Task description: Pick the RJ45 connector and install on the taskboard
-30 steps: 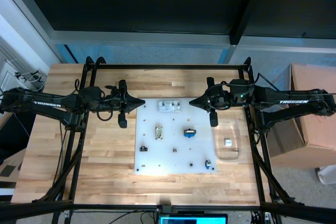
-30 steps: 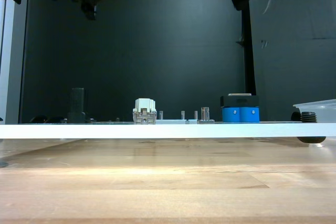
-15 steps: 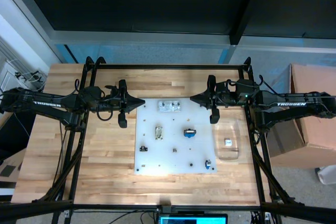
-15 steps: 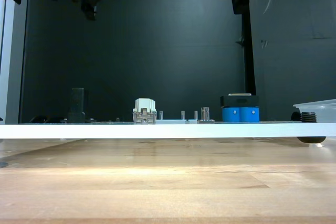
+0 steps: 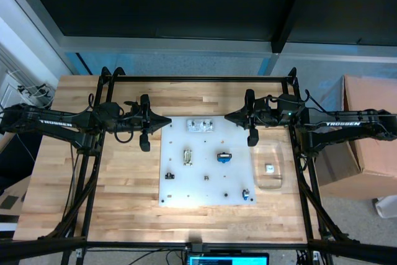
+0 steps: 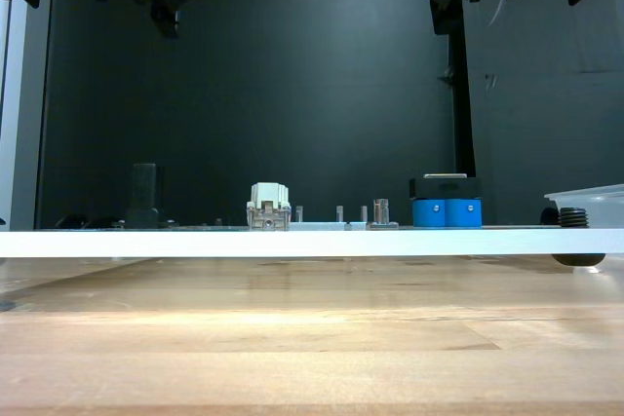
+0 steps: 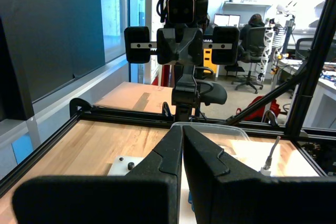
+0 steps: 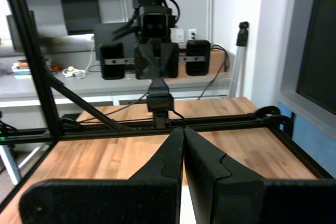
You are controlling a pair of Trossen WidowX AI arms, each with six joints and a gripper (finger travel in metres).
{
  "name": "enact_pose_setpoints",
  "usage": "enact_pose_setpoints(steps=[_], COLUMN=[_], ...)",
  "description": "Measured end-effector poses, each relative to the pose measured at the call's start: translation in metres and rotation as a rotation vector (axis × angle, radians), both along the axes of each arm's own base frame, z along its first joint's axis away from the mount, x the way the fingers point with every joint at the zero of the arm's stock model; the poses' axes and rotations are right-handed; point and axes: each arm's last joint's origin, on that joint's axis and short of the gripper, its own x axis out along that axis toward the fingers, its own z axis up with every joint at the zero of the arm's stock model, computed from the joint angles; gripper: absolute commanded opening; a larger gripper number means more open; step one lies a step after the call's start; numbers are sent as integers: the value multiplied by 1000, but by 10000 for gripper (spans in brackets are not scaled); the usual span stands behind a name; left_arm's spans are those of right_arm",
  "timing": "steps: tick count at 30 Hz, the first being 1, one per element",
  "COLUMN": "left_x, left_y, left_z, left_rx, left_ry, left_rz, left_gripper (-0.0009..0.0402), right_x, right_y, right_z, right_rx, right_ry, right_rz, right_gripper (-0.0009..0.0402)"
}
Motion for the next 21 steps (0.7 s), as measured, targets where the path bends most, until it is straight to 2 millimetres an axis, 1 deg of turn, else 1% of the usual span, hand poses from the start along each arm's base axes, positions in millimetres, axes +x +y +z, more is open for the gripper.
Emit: enact_pose_setpoints(steps=[13, 21], left_x=[0, 0], left_y=[0, 0], left_z=[0, 0], left_rx=[0, 0], left_ry=[0, 0], left_rz=[0, 0], left_gripper=[0, 0], right_x=[0, 0], right_y=[1, 1], right_z=[-4, -1], right_rx=[3, -3], right_ry=[-20, -56], right_rz=[7, 8], right_gripper=[0, 0])
